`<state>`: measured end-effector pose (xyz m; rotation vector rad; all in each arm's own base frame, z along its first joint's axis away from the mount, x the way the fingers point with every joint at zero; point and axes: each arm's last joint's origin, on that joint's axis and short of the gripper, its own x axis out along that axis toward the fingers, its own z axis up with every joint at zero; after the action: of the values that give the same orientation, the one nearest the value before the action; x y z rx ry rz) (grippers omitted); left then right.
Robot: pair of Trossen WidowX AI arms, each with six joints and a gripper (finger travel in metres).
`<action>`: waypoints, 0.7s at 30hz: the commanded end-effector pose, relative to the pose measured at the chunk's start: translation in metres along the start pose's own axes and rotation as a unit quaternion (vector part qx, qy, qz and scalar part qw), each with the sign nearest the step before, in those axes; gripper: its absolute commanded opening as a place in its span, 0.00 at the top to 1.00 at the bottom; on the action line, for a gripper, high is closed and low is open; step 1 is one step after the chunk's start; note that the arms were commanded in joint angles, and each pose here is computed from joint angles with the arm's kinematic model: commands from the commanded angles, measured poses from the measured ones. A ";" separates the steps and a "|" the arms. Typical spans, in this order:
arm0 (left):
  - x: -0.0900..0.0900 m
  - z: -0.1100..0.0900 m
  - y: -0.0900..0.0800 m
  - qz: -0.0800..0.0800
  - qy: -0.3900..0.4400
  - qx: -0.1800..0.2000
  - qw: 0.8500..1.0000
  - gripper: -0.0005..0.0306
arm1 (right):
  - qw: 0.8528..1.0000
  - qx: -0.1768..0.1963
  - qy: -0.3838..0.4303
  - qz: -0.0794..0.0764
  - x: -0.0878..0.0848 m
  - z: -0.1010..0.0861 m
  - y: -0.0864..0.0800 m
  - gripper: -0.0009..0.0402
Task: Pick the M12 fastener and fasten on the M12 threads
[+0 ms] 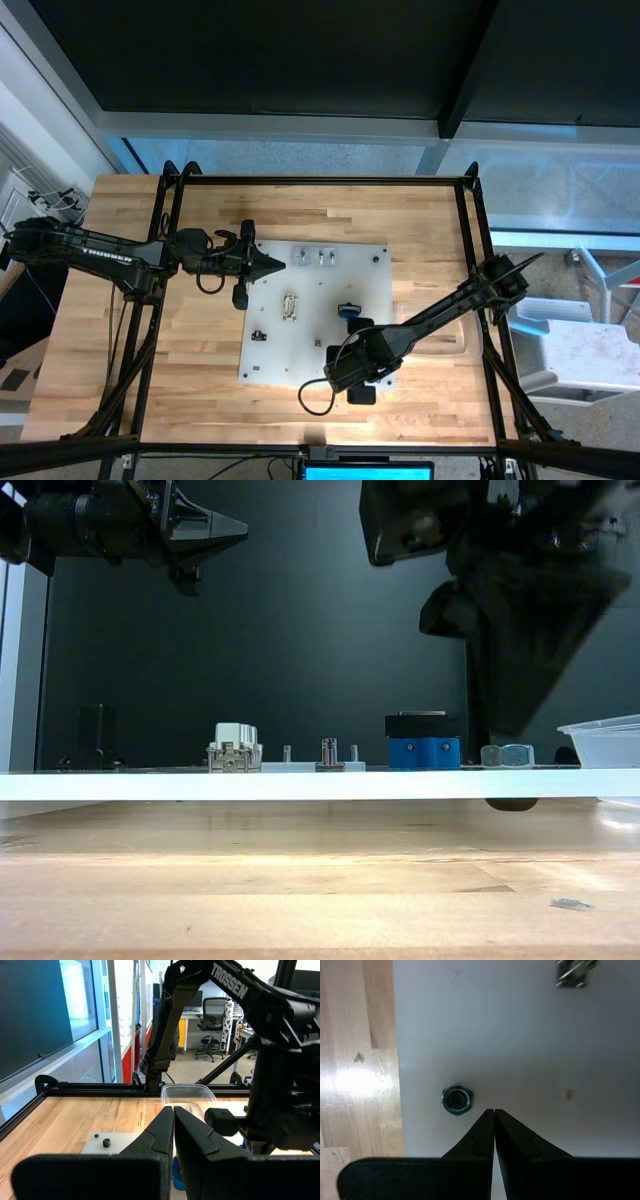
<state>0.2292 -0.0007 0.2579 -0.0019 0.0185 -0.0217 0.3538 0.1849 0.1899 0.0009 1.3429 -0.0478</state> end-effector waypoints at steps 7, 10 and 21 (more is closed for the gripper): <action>0.000 0.000 0.000 0.000 0.000 0.000 1.000 0.98 | 0.998 -0.004 0.018 0.055 0.005 0.001 0.005 0.98; 0.000 0.000 0.000 0.000 0.000 0.000 1.000 0.98 | 0.994 -0.019 0.040 0.096 0.005 0.000 0.007 0.98; 0.000 0.000 0.000 0.000 0.000 0.000 1.000 0.98 | 0.994 -0.024 0.048 0.097 0.002 -0.002 0.007 0.98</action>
<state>0.2292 -0.0007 0.2579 -0.0019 0.0185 -0.0217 0.3537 0.1905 0.1860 0.0967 1.4295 0.1445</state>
